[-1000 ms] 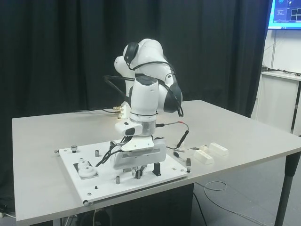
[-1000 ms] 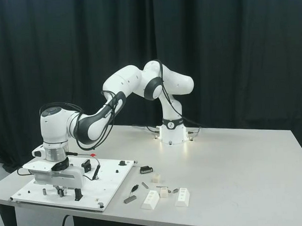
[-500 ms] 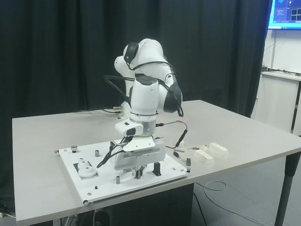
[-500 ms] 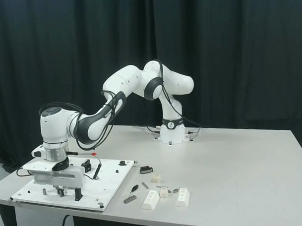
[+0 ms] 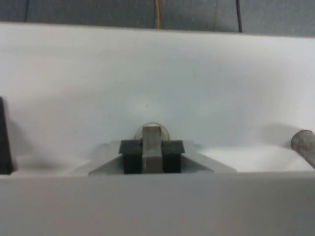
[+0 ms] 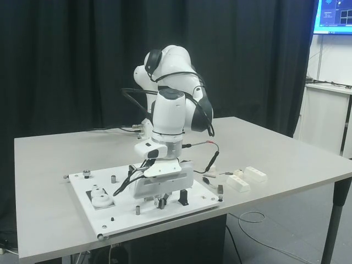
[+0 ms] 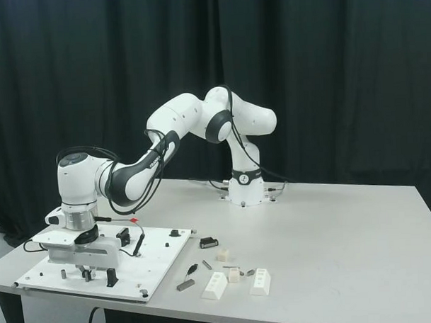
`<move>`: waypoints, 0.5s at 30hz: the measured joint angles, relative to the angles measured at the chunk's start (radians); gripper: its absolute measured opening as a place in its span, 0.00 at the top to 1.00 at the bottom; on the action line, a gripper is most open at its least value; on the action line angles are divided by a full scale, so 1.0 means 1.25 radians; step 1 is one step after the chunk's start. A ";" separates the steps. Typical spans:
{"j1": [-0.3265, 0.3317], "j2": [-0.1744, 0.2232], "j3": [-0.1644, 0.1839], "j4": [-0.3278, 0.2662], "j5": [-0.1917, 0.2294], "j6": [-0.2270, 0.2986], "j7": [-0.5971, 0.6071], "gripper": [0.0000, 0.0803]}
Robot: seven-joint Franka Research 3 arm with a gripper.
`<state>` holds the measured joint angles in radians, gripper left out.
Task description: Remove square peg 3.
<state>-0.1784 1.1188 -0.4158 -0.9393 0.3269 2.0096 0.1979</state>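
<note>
Here the end effector (image 5: pixel 151 156) is gripping square peg 3 (image 5: pixel 151 147), its two black pads (image 5: pixel 130 156) pressing against the peg's opposite sides. The peg is standing upright at the near edge of the white board (image 6: pixel 126 212), directly over a round socket. In the first room view, the board is lying on the grey table (image 6: pixel 275 148), and white blocks (image 6: pixel 247 177) are resting to its right.

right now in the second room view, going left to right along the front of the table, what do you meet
White flat assembly board with the end effector low over it → small dark grey bar lying on the table → first white block → small white cube → second white block, then bare grey table.
</note>
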 joint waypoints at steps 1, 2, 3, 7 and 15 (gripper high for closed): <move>0.000 0.000 0.000 0.000 0.000 0.000 0.000 0.91; 0.000 0.000 0.000 0.000 0.000 0.000 0.000 0.91; 0.000 0.000 0.000 0.000 0.000 0.000 0.000 0.91; 0.000 0.000 0.000 0.000 0.000 0.000 -0.002 0.91; 0.000 0.000 0.000 0.000 0.000 0.000 0.009 0.91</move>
<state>-0.1784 1.1184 -0.4162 -0.9390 0.3270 2.0091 0.2091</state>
